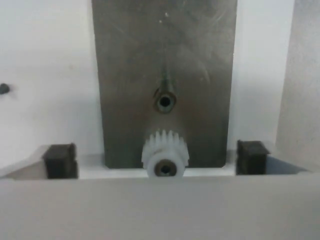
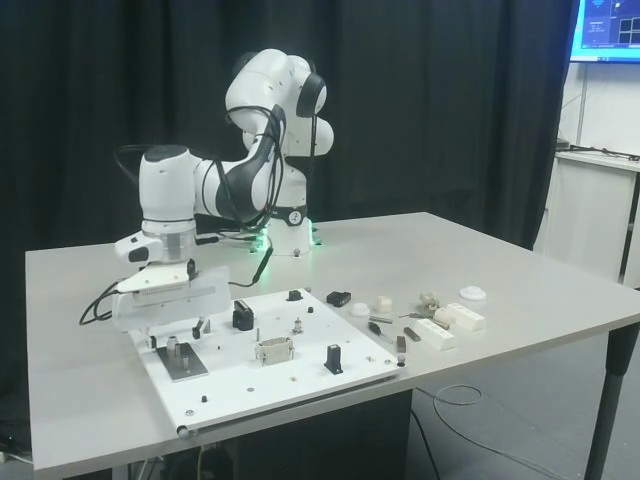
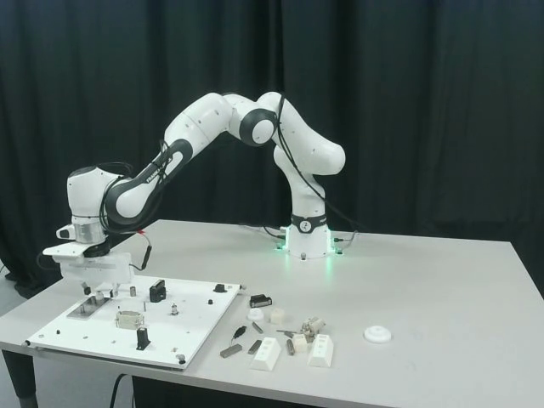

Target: Remove small gear.

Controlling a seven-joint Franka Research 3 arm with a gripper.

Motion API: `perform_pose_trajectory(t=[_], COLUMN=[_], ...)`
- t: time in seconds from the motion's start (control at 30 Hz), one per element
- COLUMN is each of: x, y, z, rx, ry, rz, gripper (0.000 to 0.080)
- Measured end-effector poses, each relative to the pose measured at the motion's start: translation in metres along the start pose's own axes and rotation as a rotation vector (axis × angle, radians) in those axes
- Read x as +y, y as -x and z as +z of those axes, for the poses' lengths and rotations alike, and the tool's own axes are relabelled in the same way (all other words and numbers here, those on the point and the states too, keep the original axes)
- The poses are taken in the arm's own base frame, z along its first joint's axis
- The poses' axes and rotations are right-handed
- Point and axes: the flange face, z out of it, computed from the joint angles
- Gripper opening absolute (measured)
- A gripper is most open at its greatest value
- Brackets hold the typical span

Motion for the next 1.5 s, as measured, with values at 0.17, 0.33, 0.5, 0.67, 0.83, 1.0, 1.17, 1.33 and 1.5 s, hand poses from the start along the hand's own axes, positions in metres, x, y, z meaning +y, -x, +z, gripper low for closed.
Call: perform_pose_trajectory(t=[0.17,0.33,0.5,0.67,0.83,1.0,1.17,1.33,1.5], x=[0.0012,0.0023,0.0040,0.0039,0.0038,0.0038,0.0039,0.0039,0.0040], y=[0.0004,0.0007,-0.0002,-0.0003,-0.0003,-0.0004,-0.0005,-0.0006,-0.0007], z=[0.0029,0.0048,0.0044,0.0043,0.0043,0.0043,0.0041,0.0037,0.0026], rx=[-0.004,-0.006,0.000,0.001,0.001,0.002,0.002,0.002,0.001], ry=[0.003,0.005,0.008,0.008,0.008,0.008,0.008,0.008,0.008], rz=[0.003,0.004,0.006,0.006,0.006,0.006,0.006,0.006,0.009], gripper=[0.0540,0.0540,0.0378,0.0200,0.0200,0.0200,0.0200,0.0198,0.0198])
